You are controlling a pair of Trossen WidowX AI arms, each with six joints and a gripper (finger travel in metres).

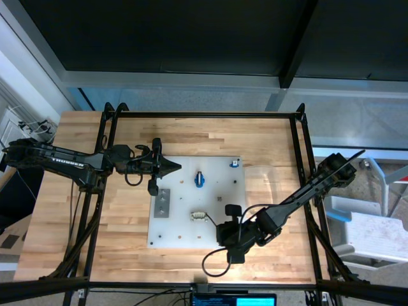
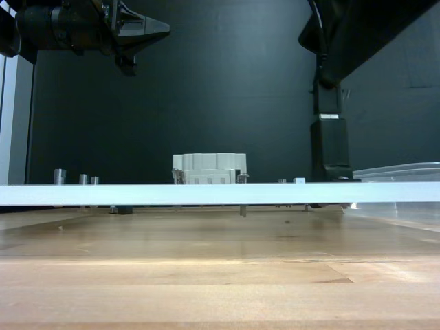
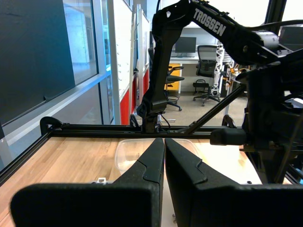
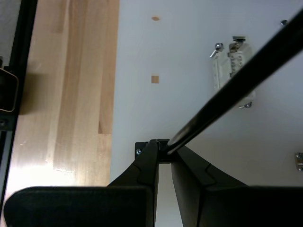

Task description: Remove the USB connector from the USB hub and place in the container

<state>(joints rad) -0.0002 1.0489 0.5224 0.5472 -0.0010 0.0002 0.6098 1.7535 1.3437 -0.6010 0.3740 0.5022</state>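
Black connector [image 4: 222, 99] between right jaws; left jaws aloft.

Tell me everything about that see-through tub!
The container is a clear plastic tub with rounded corners, upright on the wooden table beside the white board, apparently empty. Nothing touches it: the left claw hovers shut over the board's left side; the right claw grips the USB connector at the board's near edge.

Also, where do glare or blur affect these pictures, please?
High view: glare on the table beside the right gripper, down on the board. Right wrist view: the USB connector blurred. Left wrist view: bright windows beyond the left gripper, raised above the board.
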